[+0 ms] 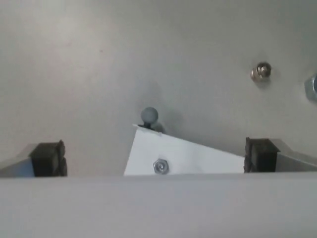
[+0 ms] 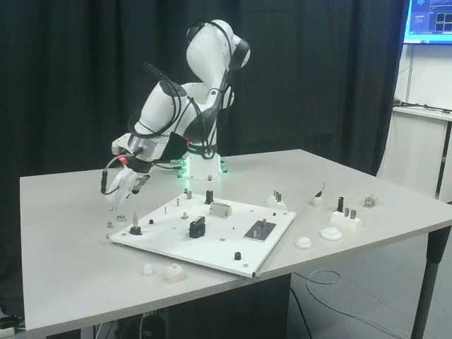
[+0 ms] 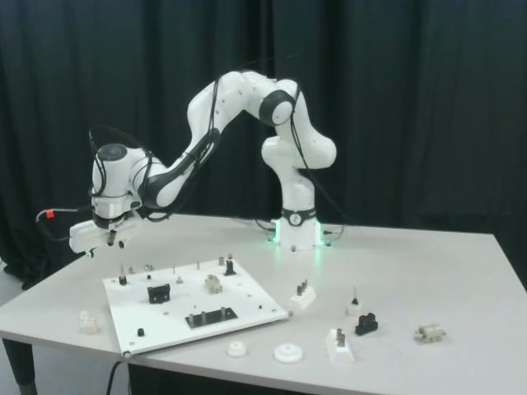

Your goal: Pick BNC.

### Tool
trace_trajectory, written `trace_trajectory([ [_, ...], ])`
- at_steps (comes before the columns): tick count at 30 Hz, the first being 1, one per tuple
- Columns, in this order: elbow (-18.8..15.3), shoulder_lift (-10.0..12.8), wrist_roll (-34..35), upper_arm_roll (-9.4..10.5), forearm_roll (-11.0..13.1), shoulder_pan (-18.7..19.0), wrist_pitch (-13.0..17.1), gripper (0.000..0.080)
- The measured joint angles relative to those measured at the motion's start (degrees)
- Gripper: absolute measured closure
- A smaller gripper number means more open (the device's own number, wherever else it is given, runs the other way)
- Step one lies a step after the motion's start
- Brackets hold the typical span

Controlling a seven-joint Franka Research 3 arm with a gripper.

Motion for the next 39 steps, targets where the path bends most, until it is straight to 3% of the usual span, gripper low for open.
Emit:
trace_trajectory([
  [4,-0.36,-1.28,-1.94,1.7,-2.68,-1.24,0.2,0.0003],
  [9,-1.16,-3.54,-5.72,5.26,-5.7,-4.21,0.44,0.0003],
  [15,-3.26,-6.49,-12.28,8.04,-6.69,-7.19,1.58,0.0003],
  [32,-14.21,-14.75,-31.84,7.93,-5.64,-9.03,10.34,0.0003],
  [39,-18.78,-17.32,-42.14,7.59,-1.96,-9.48,14.59,0.0003],
])
